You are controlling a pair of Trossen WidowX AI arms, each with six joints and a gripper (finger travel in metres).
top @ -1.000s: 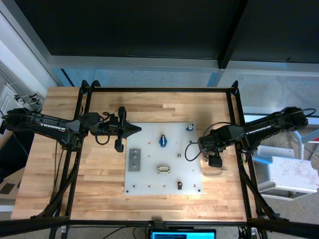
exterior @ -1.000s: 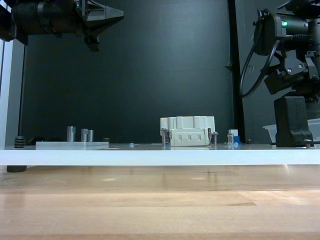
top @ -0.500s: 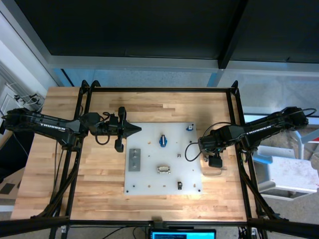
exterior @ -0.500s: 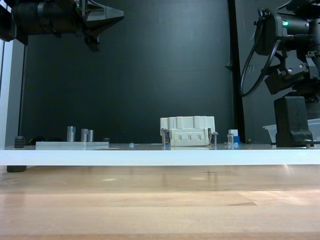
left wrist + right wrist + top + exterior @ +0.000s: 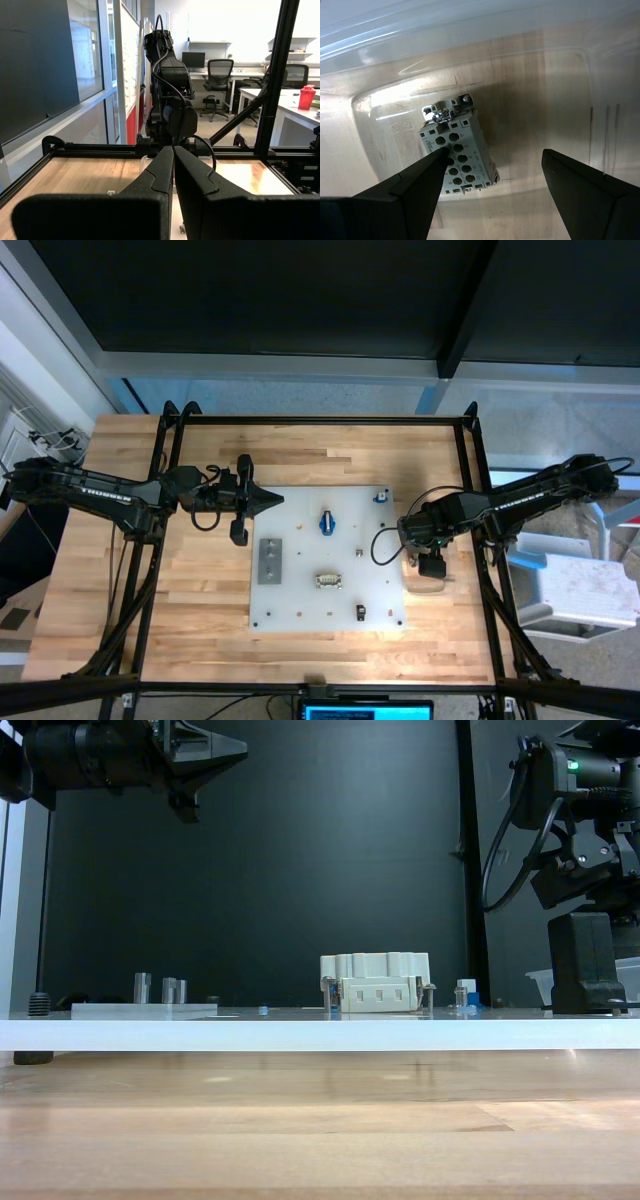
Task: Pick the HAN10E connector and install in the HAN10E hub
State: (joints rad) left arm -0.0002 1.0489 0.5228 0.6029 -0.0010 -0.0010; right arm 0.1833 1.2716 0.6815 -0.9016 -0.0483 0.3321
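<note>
The HAN10E connector [image 5: 457, 152] lies alone, holed face up, on the floor of a clear plastic tray [image 5: 560, 75]. It sits between the spread fingers [image 5: 410, 185] of the right gripper [image 5: 495, 152], one fingertip at its edge and the other well apart. The pick appears to be in hand; the next move calls for centring, lowering and closing on the block, then carrying it to the HAN10E hub [image 5: 327, 582] on the white plate [image 5: 300, 615]. The left gripper [image 5: 173, 147] hangs empty, fingers pressed together, well apart from the hub.
</note>
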